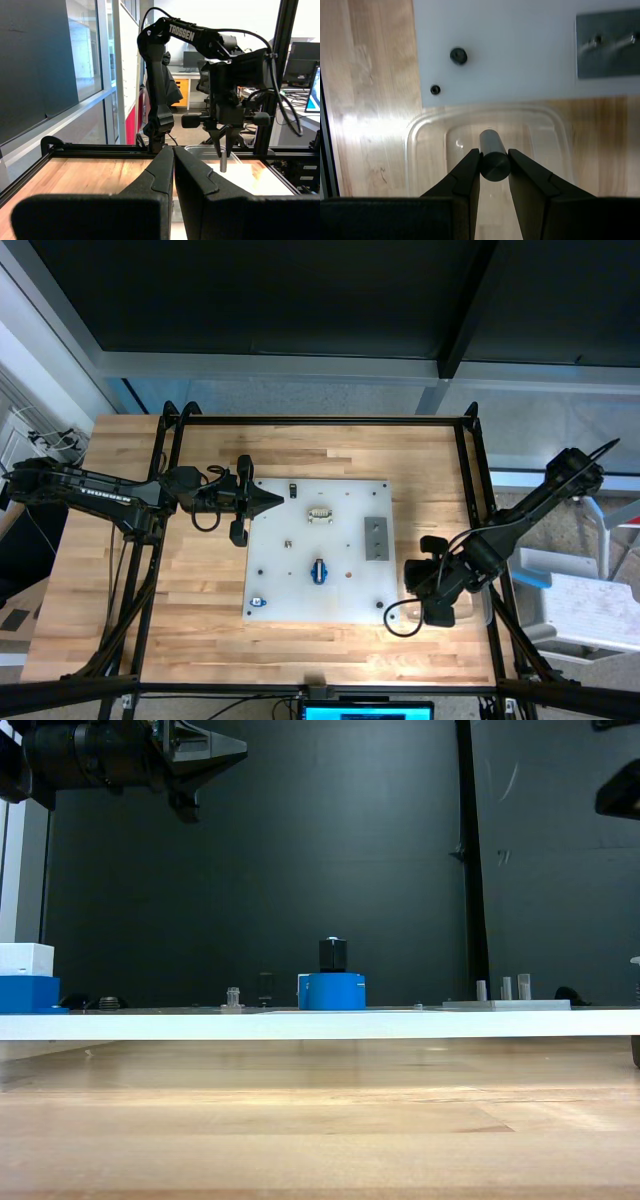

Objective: Pick the 16mm cylinder and place it in the container

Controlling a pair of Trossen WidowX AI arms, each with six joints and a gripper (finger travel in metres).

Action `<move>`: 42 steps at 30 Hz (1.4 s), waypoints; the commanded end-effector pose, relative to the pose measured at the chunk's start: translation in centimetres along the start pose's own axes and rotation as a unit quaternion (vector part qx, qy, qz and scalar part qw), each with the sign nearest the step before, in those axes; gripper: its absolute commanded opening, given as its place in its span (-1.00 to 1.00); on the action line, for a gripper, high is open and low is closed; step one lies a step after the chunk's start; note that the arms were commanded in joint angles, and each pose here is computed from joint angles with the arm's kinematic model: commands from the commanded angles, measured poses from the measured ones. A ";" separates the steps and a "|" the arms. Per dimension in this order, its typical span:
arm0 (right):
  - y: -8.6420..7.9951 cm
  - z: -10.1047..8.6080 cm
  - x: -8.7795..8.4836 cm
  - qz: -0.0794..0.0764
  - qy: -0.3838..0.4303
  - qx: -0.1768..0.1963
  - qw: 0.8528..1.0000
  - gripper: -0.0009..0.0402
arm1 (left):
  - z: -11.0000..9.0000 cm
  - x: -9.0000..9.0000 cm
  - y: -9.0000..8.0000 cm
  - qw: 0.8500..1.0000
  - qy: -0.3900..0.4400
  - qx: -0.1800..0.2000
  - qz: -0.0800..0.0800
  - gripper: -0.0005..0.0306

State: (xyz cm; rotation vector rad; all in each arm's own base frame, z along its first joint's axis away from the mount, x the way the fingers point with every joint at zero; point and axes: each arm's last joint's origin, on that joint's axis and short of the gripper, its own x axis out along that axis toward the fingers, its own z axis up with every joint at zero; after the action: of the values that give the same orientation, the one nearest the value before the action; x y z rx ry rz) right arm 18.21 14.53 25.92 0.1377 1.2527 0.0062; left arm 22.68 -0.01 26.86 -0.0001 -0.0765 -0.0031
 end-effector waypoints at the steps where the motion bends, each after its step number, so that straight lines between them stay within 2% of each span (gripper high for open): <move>1: -0.3 -0.8 0.1 0.001 0.001 0.003 1.000 -0.88 | 0.0 0.0 0.0 1.000 0.000 0.000 0.000 -0.96; 12: -1.0 -2.4 1.6 0.030 -0.016 0.009 0.999 -0.88 | 0.0 0.0 0.0 1.000 0.000 0.000 0.000 -0.96; 16: -1.0 -2.6 2.4 0.044 -0.029 0.011 0.999 -0.88 | 0.0 0.0 0.0 1.000 0.000 0.000 0.000 -0.96; 19: -1.0 -2.8 3.0 0.062 -0.029 0.013 0.998 -0.88 | 0.0 0.0 0.0 1.000 0.000 0.000 0.000 -0.97; 30: -1.1 -3.1 3.5 0.065 -0.028 0.031 0.997 -0.85 | 0.0 0.0 0.0 1.000 0.000 0.000 0.000 -0.96; 42: -1.2 -3.4 3.8 0.068 -0.014 0.044 0.997 -0.51 | 0.0 0.0 0.0 1.000 0.000 0.000 0.000 -0.96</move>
State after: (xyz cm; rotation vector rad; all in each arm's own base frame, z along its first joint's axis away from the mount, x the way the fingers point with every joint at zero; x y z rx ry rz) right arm 16.08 14.00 21.14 0.2986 1.2140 0.0672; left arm 22.68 -0.01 26.86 -0.0001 -0.0765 -0.0031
